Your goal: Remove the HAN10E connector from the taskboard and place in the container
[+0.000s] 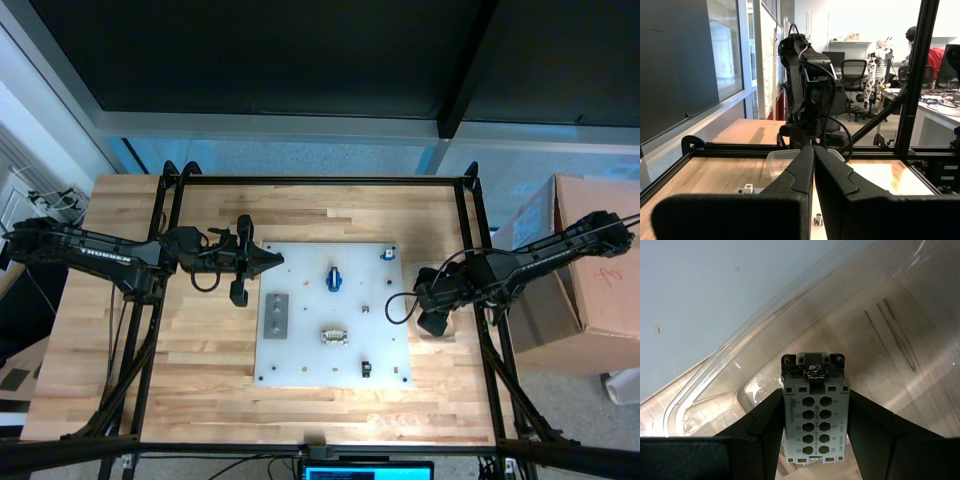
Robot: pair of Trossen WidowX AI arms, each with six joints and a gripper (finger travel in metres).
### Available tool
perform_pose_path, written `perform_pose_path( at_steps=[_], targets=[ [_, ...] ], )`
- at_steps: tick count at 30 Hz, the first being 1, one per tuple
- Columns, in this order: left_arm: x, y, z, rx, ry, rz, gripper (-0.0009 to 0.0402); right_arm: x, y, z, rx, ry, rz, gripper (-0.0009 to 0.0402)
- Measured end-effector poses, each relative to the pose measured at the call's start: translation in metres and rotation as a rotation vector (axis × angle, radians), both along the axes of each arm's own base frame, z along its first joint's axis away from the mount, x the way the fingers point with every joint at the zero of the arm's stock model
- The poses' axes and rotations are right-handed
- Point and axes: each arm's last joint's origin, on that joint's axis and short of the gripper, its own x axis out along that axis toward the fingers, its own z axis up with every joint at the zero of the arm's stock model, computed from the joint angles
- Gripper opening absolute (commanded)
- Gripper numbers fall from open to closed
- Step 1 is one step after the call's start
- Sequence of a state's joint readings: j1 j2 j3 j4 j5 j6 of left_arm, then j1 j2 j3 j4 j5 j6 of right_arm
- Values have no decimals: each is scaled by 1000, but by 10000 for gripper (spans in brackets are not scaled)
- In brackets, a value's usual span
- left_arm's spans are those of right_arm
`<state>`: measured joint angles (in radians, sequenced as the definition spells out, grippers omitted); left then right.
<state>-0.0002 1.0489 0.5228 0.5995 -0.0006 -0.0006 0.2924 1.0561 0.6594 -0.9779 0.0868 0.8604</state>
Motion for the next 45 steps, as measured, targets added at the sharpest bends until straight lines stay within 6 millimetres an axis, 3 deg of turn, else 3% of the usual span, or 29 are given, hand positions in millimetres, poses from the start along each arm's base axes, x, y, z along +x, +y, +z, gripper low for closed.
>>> perform_pose_path(
  at_steps=[13,45],
  targets=[
    [0,0,0,0,0,0,0,-3,-14,-12,-34,33,-86,0],
    [0,0,0,0,0,0,0,3,-61,-12,-89,11,-229,0]
  ],
)
